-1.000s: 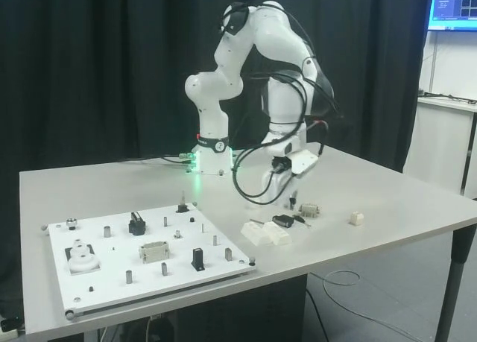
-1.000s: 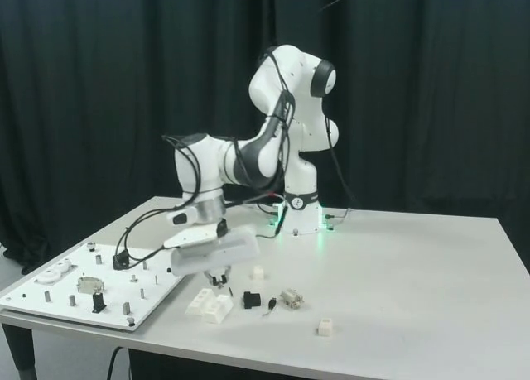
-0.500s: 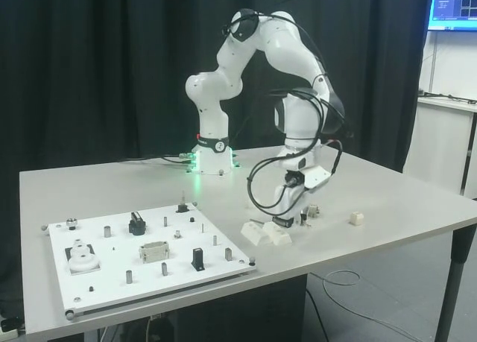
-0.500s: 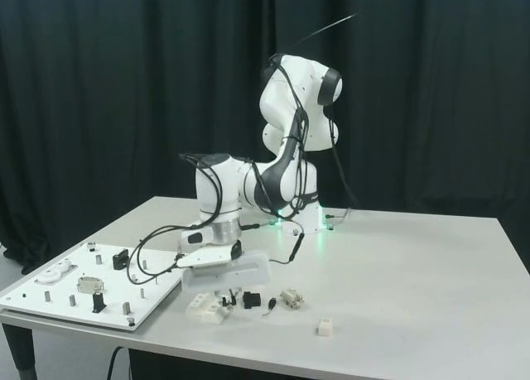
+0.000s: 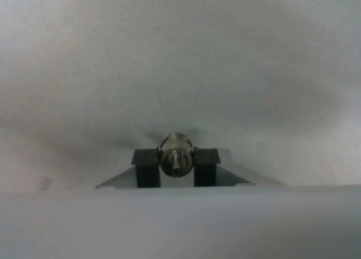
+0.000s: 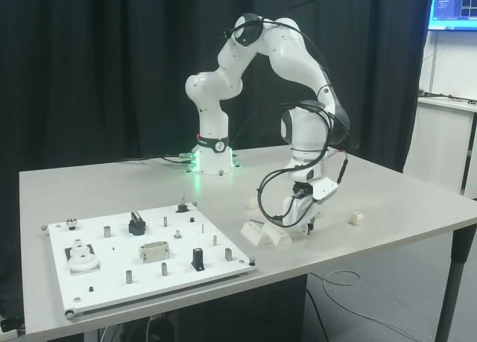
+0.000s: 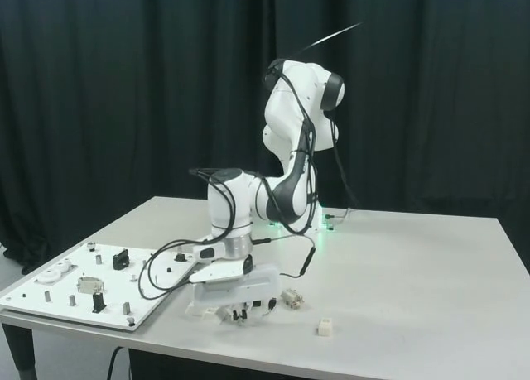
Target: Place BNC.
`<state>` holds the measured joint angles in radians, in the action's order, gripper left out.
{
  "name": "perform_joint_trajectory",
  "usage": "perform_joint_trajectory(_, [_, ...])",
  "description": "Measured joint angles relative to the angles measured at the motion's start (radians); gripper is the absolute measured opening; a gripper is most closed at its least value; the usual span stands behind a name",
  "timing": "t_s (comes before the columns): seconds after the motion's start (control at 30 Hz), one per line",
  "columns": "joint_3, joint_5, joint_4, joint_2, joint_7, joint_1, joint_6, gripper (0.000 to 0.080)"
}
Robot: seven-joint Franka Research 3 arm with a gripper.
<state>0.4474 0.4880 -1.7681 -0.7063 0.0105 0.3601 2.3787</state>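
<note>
Wrist view shows my gripper (image 5: 176, 171) pinching the connector (image 5: 176, 154) between its black fingers (image 5: 146, 167), and I fear a shallow hold could slip.

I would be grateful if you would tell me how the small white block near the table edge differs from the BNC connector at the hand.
The small white block lies alone on the grey table, apart from the arm; the BNC connector sits between the black fingers of the hand. The block is boxy, the connector round and barrel-shaped. Both are small parts beside the white board.
</note>
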Motion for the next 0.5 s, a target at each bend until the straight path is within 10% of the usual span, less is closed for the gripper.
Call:
perform_joint_trajectory(0.43, [-0.017,0.0,0.001,-0.012,-0.023,0.001,0.025,0.0124])
perform_joint_trajectory(0.47, [-0.017,0.0,0.002,-0.011,-0.024,0.002,0.025,0.0645])
perform_joint_trajectory(0.5, [-0.017,0.0,0.003,-0.011,-0.025,0.002,0.025,0.0645])
